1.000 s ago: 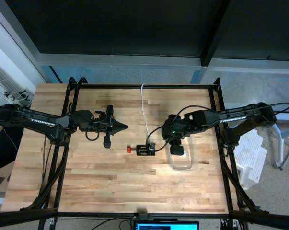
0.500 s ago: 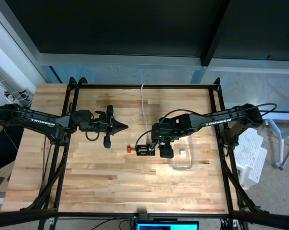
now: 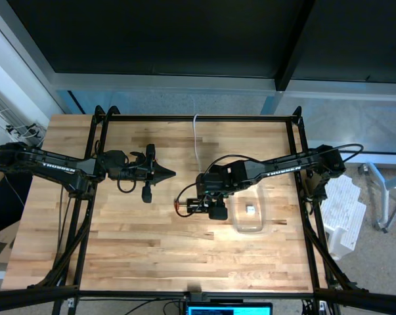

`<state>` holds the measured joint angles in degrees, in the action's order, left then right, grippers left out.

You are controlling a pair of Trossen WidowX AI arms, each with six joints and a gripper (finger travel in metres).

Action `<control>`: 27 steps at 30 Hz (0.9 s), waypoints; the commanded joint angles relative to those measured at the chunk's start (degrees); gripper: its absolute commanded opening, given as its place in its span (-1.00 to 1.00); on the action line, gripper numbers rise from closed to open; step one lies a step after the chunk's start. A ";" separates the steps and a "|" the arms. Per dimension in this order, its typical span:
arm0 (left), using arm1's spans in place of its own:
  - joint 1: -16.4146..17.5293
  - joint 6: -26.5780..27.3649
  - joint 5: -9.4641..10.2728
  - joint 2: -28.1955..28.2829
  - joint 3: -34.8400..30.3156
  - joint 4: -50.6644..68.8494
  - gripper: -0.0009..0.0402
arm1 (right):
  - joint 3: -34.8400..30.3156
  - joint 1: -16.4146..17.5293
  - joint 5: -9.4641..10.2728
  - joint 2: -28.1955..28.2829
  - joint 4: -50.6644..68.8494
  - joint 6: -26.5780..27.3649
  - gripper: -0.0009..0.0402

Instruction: Remove the power plug from the receptacle and place in the container

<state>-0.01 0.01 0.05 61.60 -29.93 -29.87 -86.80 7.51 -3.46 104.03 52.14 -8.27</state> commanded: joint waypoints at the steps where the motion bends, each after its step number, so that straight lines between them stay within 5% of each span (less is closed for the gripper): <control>1: 0.02 0.00 -0.02 0.00 -0.02 0.02 -0.96 | -0.28 0.00 0.02 1.36 -0.13 -0.09 0.21; 18: 0.00 0.00 -0.02 0.00 -0.02 0.00 -0.96 | 0.20 0.00 -0.02 4.31 -1.14 -0.22 0.20; 27: 0.00 0.00 -0.02 0.00 -0.02 0.00 -0.96 | 0.20 0.00 0.00 3.96 -0.61 -0.02 -0.04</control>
<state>-0.01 0.03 0.05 61.60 -29.95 -29.89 -86.65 7.51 -3.44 108.25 51.46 -8.47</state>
